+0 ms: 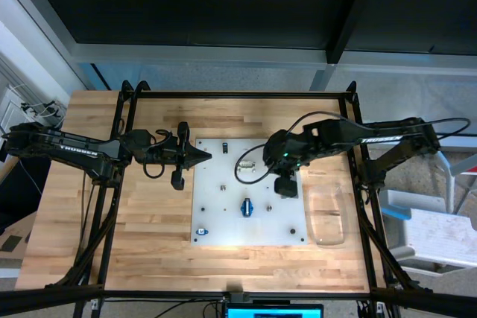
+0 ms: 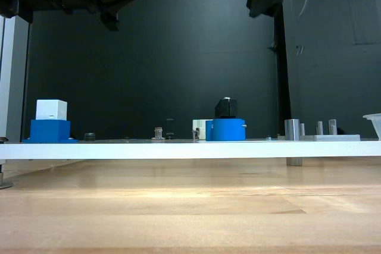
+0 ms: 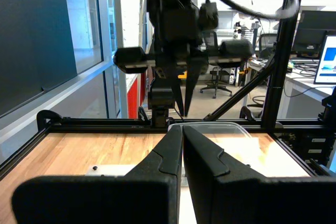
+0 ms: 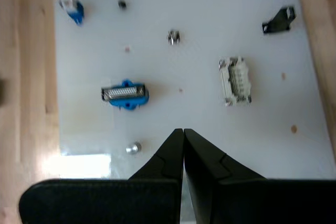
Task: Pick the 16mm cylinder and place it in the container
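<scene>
**Right hand poised above the board, peg not yet taken**

The right hand (image 4: pixel 182 131) hovered high over the white board (image 1: pixel 223 217), pointing straight down, its fingers pressed together on nothing. The 16mm cylinder (image 4: pixel 134 148) stood upright on the board, just beside the blue piece (image 1: pixel 246 208) on the side nearer the container (image 1: pixel 326 214). The peg was near the fingertips but not directly beneath them. The container lay empty on the counter (image 1: pixel 149 243), just off the board's right edge. The left hand (image 1: pixel 203 156) hung over the board's left edge, also clenched and empty, aimed inward and well apart from the peg.

The step in hand looked like the approach, so the task was barely begun. To do it well, the right hand would need to spread its fingers before coming down. It would then shift sideways until the peg sat squarely between them, and only then descend vertically.

The peg is small, round and smooth, so an off-centre squeeze would likely tip it or flick it away. The fingers should straddle it evenly and close gently. The blue piece stood close by, so the open fingers needed room on that side. A straight lift should follow, then a short carry to the right, with the release made low inside the container.
</scene>
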Tool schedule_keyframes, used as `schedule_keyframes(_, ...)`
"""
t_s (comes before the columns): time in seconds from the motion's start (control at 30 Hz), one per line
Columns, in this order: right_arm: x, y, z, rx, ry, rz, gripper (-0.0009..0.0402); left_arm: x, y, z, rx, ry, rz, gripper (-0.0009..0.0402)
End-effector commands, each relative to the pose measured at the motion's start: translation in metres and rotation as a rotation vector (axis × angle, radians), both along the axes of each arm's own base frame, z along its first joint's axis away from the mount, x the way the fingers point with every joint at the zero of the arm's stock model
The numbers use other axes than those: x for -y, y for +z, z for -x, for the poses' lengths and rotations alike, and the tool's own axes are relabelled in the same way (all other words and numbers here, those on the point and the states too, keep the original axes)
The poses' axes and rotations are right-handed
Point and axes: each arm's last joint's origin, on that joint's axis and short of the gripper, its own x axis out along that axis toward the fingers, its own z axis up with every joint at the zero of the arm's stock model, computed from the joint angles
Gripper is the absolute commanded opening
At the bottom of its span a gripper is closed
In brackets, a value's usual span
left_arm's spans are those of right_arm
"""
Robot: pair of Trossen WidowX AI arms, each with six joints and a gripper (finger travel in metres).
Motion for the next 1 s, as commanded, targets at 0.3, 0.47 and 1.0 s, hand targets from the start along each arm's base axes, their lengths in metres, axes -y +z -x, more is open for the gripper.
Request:
schedule_keyframes(0.3,-0.029,-0.027,-0.018,-0.106,0.055,0.005,0.0000,0.000,0.000,0.000,0.001,0.000,0.000,0.0000)
schedule_keyframes(0.47,-0.044,-0.039,-0.022,-0.153,0.083,0.057,0.0000,0.000,0.000,0.000,0.001,0.000,0.000,0.0000)
schedule_keyframes(1.0,-0.065,-0.069,-0.028,-0.254,0.113,0.084,0.0091,0.000,0.000,0.000,0.001,0.000,0.000,0.0000)
